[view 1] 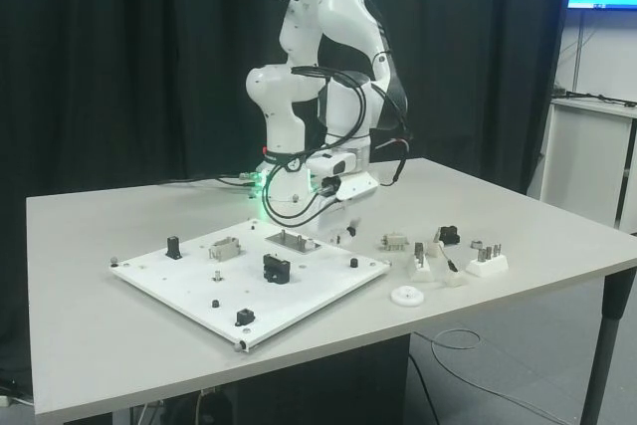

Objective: Insert medium gear.

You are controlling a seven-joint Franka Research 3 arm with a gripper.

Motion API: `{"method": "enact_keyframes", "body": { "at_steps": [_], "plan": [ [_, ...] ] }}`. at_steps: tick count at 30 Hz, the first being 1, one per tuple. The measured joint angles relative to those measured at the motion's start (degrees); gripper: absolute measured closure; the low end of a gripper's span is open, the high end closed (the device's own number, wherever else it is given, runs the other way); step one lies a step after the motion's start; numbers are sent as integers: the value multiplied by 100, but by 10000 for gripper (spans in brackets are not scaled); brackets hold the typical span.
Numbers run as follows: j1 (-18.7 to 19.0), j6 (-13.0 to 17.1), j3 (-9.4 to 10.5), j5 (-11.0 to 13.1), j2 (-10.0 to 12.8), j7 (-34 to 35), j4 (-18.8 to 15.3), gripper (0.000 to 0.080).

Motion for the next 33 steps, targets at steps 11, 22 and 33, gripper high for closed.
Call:
{"method": "enact_keyframes", "body": {
  "at_steps": [11,22,33],
  "plan": [
    [0,534,-53,0,-315,-167,-650,406],
    [0,918,-176,-15,-693,-298,-1218,406],
    [0,1106,-376,-17,-918,-503,-1557,406]
  ]
}}
